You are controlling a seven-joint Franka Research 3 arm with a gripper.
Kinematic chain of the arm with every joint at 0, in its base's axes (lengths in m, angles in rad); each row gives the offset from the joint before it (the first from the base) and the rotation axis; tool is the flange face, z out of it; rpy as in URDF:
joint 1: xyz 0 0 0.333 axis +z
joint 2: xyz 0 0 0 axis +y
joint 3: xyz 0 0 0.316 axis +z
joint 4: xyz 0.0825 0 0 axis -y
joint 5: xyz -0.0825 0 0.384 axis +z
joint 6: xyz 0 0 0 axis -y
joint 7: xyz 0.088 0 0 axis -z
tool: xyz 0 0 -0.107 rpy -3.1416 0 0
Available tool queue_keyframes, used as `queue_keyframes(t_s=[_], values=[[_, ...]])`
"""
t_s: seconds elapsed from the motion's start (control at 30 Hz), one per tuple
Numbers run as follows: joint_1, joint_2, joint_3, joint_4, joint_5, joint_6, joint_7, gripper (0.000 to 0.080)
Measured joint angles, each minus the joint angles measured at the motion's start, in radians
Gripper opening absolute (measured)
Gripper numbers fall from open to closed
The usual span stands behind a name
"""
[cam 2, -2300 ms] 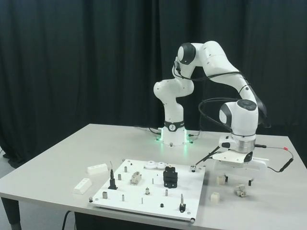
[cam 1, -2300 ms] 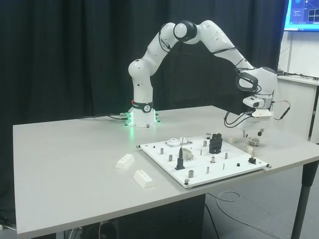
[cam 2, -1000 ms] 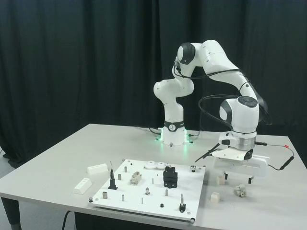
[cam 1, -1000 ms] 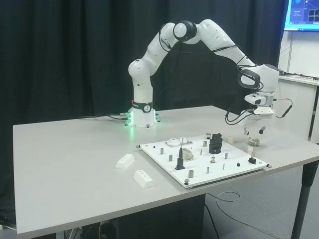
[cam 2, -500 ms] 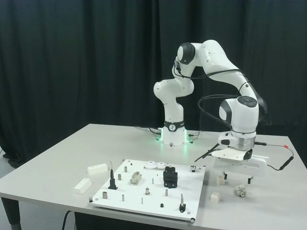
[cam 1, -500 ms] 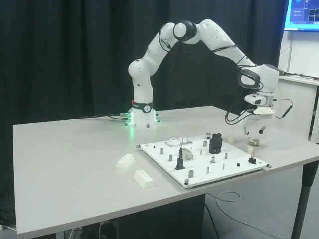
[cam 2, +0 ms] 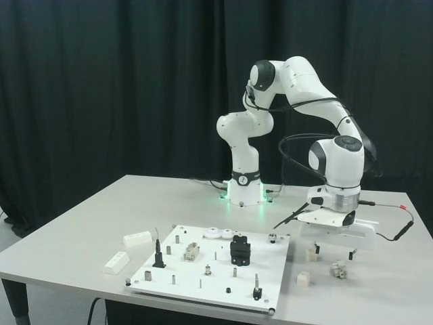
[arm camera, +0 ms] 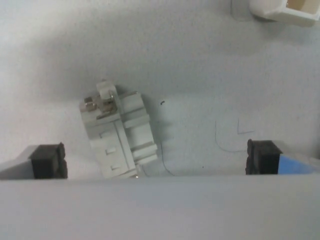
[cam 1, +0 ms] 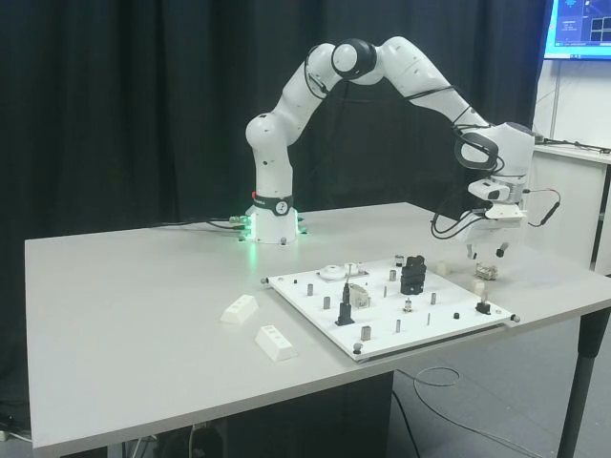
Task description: Remove USB.
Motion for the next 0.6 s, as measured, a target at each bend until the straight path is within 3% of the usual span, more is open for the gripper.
queue_keyframes(t_s=[0.4, 0.6], values=[[0.000, -0.001, -0.006, 0.014, 0.000, -0.005, 0.001, 0.0800], [0.001, -0.008, -0.034, 0.046, -0.011, -0.056, 0.001, 0.0800]])
